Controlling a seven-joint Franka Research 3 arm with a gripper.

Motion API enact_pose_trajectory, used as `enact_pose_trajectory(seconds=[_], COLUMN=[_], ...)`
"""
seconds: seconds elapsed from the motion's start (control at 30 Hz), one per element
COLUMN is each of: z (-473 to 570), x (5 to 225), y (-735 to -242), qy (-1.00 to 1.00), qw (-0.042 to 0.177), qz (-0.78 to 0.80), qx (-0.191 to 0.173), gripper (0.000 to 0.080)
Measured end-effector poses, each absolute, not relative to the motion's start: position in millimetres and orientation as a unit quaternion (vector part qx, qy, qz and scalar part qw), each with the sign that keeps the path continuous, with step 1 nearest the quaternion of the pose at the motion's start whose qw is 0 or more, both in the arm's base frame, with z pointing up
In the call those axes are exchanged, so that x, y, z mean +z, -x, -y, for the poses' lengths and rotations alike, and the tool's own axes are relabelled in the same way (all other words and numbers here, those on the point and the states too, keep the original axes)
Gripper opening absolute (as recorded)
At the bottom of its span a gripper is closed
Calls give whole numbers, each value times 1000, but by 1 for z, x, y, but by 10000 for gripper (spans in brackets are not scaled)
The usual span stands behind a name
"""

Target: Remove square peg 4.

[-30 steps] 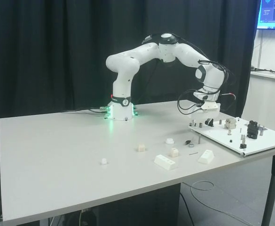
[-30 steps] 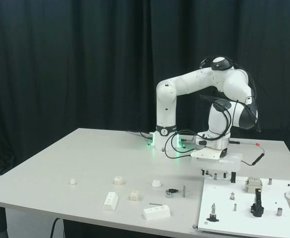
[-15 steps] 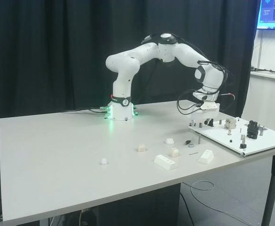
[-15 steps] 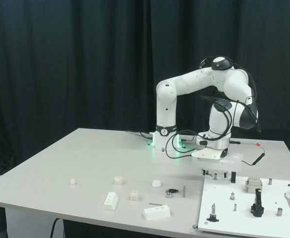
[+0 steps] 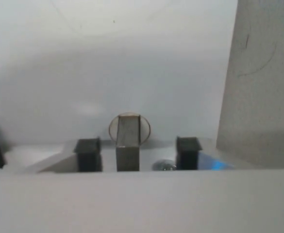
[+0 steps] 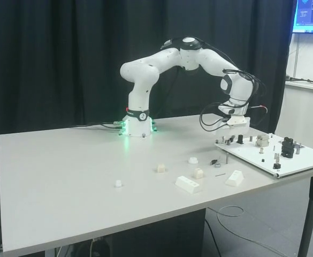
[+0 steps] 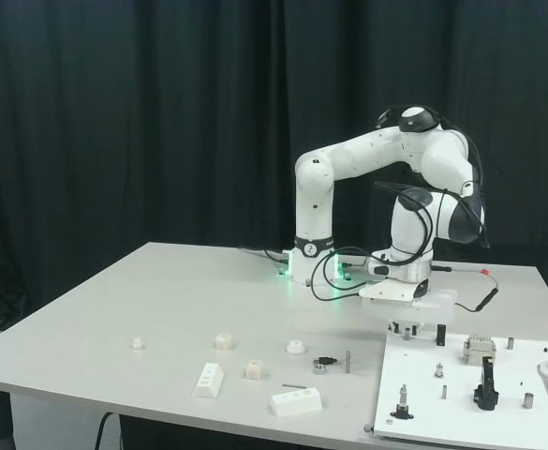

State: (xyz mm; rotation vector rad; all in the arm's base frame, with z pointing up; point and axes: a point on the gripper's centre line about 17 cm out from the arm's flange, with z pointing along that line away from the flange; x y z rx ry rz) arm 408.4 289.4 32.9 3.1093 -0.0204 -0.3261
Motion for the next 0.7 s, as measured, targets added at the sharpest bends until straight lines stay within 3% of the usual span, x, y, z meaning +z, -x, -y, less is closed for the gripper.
enact_pose_trajectory(seconds=[0.2, 0.23, 0.37, 0.4, 0.7], z=[-292, -294, -294, -294, -294], x=[32, 32, 32, 32, 33], y=[-408, -408, -408, -408, -409], qy=[-995, -995, -995, -995, -995], qw=[1, -1, -1, 0, 0], qz=[7, 7, 7, 7, 6], qx=[-104, -104, -103, -103, -102], gripper=[312, 154, 154, 94, 94])
